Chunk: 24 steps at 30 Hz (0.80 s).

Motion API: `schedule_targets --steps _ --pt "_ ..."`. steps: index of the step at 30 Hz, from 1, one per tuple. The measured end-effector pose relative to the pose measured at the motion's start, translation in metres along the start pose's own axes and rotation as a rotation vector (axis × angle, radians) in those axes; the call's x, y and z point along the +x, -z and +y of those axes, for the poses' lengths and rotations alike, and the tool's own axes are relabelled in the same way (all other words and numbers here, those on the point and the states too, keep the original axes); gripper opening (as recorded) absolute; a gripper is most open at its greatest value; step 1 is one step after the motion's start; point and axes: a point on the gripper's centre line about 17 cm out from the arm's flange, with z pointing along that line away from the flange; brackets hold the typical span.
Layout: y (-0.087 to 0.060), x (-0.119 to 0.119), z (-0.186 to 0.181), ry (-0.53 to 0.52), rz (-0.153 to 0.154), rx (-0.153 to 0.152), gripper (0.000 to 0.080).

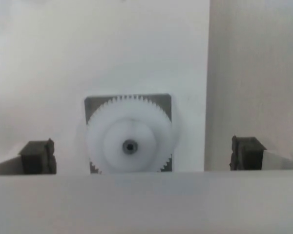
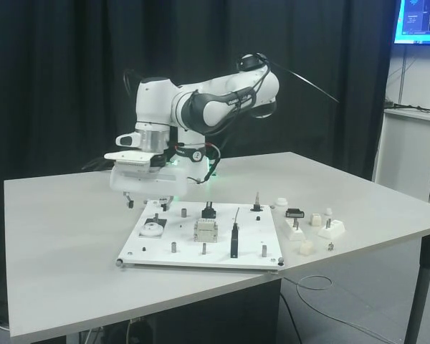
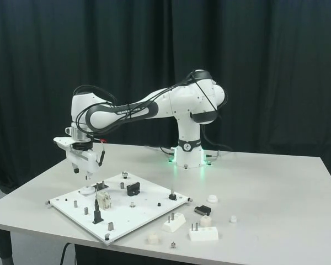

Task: Pick small gear.

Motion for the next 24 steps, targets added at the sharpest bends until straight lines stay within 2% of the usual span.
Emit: schedule_targets --steps 24 --pt "0.009 0.02 -0.012 0.036 0.029 -0.007 0.08"
